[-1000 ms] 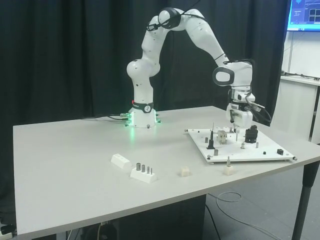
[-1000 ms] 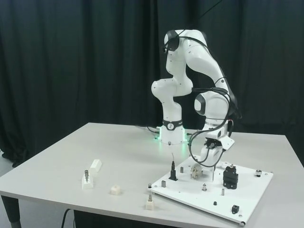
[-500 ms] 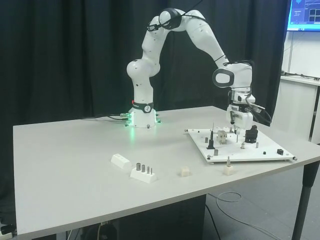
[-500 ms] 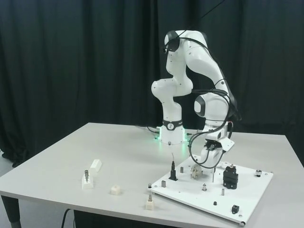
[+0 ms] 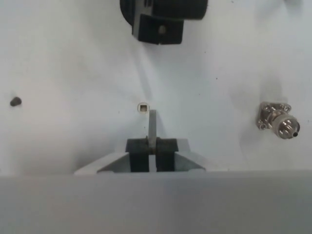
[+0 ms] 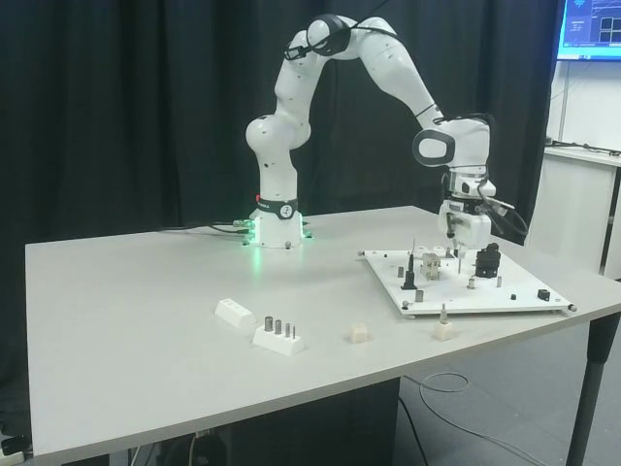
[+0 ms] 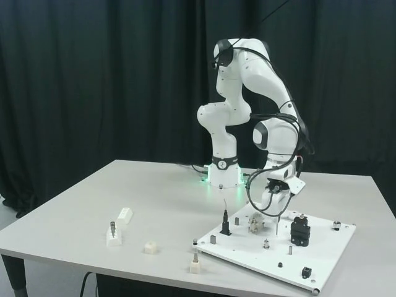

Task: Insert square peg 1.

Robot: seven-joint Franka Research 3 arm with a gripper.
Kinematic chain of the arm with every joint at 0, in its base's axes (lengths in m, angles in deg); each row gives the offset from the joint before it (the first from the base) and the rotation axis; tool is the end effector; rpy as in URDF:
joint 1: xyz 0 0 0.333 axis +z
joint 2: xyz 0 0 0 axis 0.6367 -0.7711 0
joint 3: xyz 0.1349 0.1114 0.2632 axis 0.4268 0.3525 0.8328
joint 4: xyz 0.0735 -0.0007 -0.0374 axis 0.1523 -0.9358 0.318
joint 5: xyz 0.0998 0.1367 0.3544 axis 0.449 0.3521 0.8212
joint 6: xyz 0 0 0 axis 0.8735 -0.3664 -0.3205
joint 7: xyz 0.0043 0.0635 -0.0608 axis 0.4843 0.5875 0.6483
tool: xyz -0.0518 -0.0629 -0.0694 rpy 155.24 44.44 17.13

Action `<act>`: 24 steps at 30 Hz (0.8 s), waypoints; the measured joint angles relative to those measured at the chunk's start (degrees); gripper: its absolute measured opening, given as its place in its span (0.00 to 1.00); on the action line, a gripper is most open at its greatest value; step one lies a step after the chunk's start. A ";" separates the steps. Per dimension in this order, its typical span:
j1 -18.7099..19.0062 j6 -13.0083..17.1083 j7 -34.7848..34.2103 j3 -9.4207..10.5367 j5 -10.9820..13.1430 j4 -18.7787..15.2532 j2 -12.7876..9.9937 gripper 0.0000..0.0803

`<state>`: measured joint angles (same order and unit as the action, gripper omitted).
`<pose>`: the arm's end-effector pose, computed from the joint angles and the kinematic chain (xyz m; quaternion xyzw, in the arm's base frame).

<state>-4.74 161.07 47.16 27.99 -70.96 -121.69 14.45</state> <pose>0.5071 0.2677 0.2484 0.9660 0.2556 0.0254 0.0301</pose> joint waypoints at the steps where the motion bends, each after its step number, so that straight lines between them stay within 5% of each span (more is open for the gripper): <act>1: 0.00 -0.12 0.00 -0.01 -0.03 -0.01 0.07 0.03; 24: 0.05 0.44 0.00 0.08 -0.49 -1.18 0.12 0.03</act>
<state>-4.69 161.51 47.16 28.07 -71.44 -122.88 14.57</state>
